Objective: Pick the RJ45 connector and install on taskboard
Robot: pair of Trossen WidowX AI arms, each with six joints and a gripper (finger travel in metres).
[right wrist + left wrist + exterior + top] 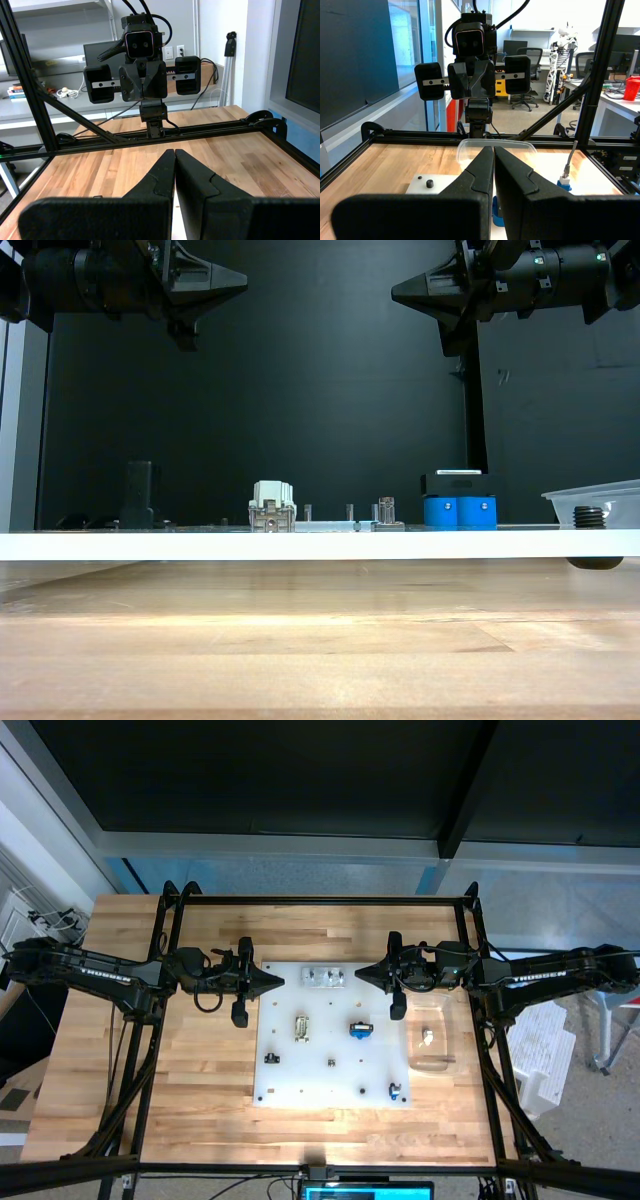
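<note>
The table point(150, 1050) carries the white board point(300, 1080) at its middle. Both arms hang high above the board's far edge, level and pointing inward at each other. The left gripper point(280, 980) has its fingers pressed together on nothing, and so does the right gripper point(360, 973); each wrist view shows the two tips meeting with nothing between them. The clear tray point(412, 1055) sits just beside the board's right edge, below the right arm, and the pale block point(428, 1038) in it shows nothing darker on top and no cable running off. The jack point(397, 1092) is at the board's near right corner, toward the near edge from the right gripper and far below it, so the right arm is much the nearer. In the left wrist view the connector point(564, 176) stands in that blue jack, its long axis upright, and the grey cable point(571, 155) rises from it with a slight lean. The high view agrees, with something grey over the jack's top. I judge the plug installed, with nothing left to pick. If a seating press were wanted, the right gripper would have to come toward the near edge and down past the tray's near end, and the free cable is what could snag. A blue part point(360, 1030) at mid-board stands well apart from that path.
</note>
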